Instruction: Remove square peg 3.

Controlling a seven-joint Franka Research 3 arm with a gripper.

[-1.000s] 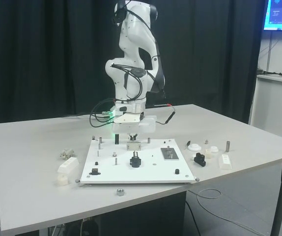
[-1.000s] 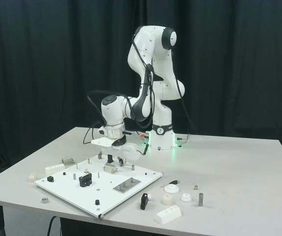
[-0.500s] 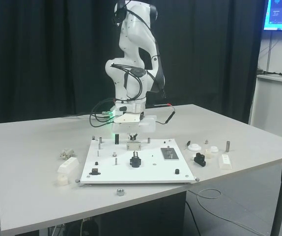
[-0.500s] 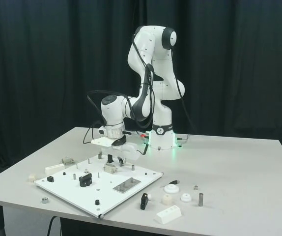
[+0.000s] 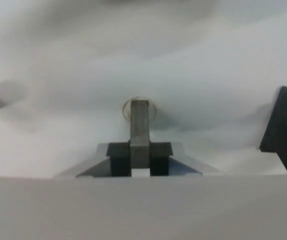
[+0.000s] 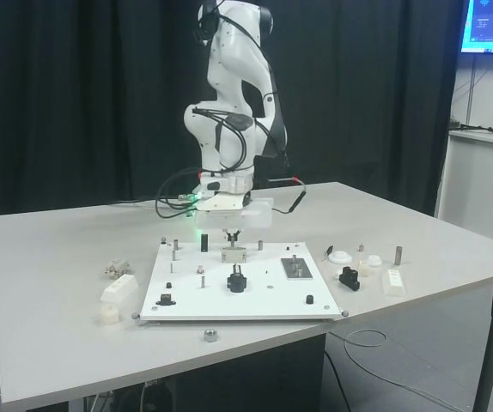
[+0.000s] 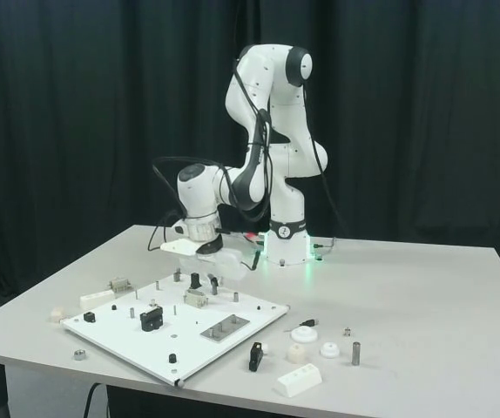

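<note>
Near the left edge of the grey table [image 6: 49, 249] lie a white block [image 6: 118, 292] and a small metal part [image 6: 116, 269], just beside the white board [image 6: 272, 292] that carries the pegs and fixtures. Over the back part of this board hangs the gripper [image 6: 230, 235], and in the wrist view its fingers [image 5: 117, 159] are closed on the square peg [image 5: 139, 134], which stands upright between them with its lower end at a round hole [image 5: 139, 107] in the board; whether the peg is fully out of the hole cannot be told. Further right, on the table beyond the board's right edge, lie white round parts [image 6: 342, 256], a black part [image 6: 348, 276] and a white block [image 6: 392, 281]. From here the peg could jam or slip from the fingers, probably if the lift is not straight along the hole or the grip is weak; a tilted pull could also shake the board. No brand, label or readable writing is seen on these things.
</note>
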